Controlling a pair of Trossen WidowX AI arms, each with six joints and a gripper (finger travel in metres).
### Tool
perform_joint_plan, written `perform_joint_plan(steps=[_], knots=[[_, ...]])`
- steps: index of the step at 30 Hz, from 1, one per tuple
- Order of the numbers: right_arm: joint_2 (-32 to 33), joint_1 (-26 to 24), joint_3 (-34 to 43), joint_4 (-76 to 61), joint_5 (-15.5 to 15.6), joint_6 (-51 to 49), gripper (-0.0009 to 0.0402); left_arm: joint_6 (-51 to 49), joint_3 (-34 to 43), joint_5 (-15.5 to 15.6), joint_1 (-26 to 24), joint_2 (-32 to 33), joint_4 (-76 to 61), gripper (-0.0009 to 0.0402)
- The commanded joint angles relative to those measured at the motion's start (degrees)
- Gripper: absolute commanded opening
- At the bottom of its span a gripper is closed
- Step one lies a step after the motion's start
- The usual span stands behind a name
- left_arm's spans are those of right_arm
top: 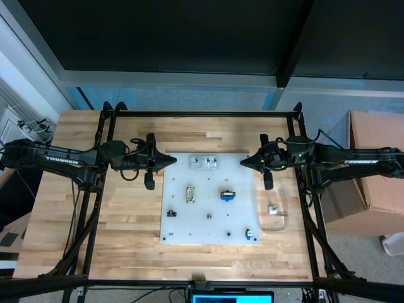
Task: Pick the RJ45 connector and install on the taskboard
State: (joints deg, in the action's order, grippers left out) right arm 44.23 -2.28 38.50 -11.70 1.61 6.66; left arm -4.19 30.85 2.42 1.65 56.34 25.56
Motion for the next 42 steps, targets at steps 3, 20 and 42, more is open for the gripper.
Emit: perform_joint_plan(steps=[3,20,42], knots=[[-0.2,2.6,7.0,-19.1,-0.3,-0.7,0.0,0.0,0.0,0.0,0.0,0.0,0.0,0.0],[-0.2,14.6,15.8,-50.6,-6.6,9.5,0.0,0.0,0.0,0.0,0.0,0.0,0.0,0.0],[2.7,30.6,17.2,-64.3,-6.0,23.3,0.0008,0.0,0.0,0.0,0.0,0.0,0.0,0.0]])
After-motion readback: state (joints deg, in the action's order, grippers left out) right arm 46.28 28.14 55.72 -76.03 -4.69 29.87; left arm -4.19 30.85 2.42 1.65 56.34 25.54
